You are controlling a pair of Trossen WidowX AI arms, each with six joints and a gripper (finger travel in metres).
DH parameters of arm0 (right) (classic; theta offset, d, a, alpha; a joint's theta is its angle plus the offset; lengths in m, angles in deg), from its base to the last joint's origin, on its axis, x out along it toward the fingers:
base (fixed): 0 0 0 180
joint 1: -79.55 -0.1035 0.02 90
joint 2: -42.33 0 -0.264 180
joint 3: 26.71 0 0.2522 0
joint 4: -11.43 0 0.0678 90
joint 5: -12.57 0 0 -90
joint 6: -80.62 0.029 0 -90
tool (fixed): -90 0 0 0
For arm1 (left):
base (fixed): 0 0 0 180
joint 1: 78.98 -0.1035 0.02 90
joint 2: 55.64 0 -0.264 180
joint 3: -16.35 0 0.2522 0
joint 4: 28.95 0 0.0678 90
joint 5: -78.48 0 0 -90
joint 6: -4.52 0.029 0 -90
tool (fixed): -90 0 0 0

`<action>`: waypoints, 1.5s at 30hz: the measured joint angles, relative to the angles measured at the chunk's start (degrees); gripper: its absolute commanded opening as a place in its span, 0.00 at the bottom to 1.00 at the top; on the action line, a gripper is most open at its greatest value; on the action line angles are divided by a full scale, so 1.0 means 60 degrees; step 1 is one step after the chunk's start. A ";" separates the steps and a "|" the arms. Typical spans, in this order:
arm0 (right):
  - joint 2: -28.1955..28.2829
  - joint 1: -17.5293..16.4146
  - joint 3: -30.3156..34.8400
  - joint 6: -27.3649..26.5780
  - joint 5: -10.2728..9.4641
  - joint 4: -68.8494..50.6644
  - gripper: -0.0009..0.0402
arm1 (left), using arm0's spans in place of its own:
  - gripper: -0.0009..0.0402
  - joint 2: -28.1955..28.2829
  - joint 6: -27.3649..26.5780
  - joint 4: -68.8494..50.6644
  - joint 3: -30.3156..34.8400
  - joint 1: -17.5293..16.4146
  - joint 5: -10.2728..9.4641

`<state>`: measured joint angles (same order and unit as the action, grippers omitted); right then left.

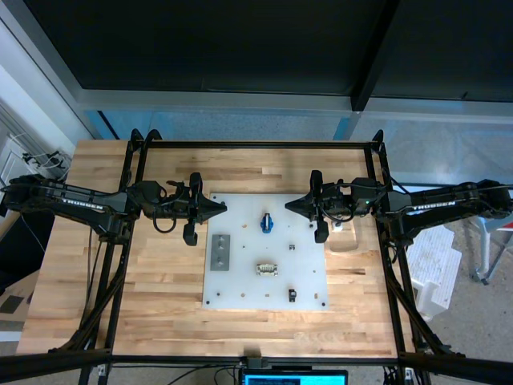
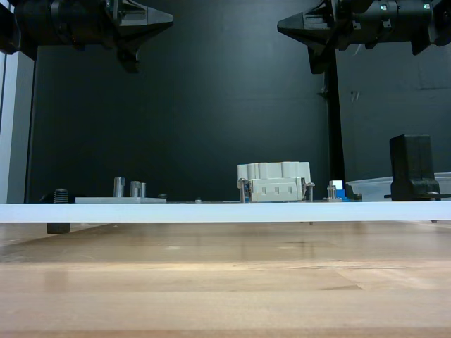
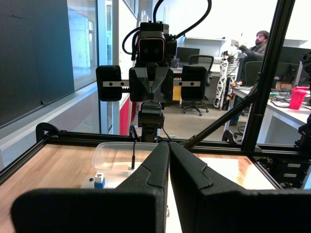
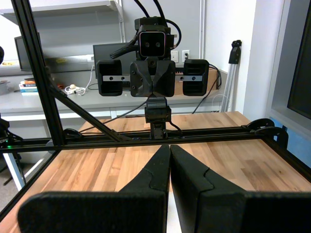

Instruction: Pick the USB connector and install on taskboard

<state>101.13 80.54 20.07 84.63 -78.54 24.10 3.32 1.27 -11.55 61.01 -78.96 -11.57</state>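
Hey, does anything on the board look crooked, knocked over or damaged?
Nothing stands out. The taskboard lies flat and square, its grey block, blue part, beige socket and black fitting upright. The left gripper and right gripper hang shut over its far end.

The left arm, at nine o'clock of the taskboard, bears white lettering "TROSSEN"; the marking on the right arm, at three o'clock, is too small to read.
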 measured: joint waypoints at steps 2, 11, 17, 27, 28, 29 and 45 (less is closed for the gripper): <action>0.0000 0.0000 0.0000 -0.0004 -0.0004 0.0000 0.02 | 0.02 0.0000 0.0004 0.0004 0.0000 0.0000 -0.0004; 0.0000 0.0000 0.0000 -0.0004 -0.0004 -0.0004 0.02 | 0.02 0.0000 0.0000 0.0000 0.0000 0.0000 0.0000; 0.0000 0.0000 0.0000 0.0000 -0.0004 -0.0004 0.02 | 0.02 -0.0004 0.0004 0.0000 0.0000 0.0000 0.0000; -0.0302 0.0000 0.0007 0.0000 -0.0004 -0.0415 0.02 | 0.02 -0.0004 0.0000 0.0004 0.0000 0.0000 -0.0004; -0.0444 0.0000 0.0055 -0.0007 -0.0004 -0.0743 0.02 | 0.02 -0.0004 0.0004 0.0000 0.0000 0.0000 0.0000; -0.0597 0.0000 0.0138 -0.0044 -0.0004 -0.1177 0.02 | 0.02 -0.0004 0.0004 0.0000 0.0000 0.0000 0.0000; -0.1446 0.0004 0.3075 -0.0776 0.0036 -1.0204 0.02 | 0.02 -0.0004 0.0000 0.0000 0.0000 0.0000 0.0000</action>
<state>92.46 80.57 38.52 79.98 -78.32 -37.12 3.30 1.27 -11.55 61.01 -78.96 -11.57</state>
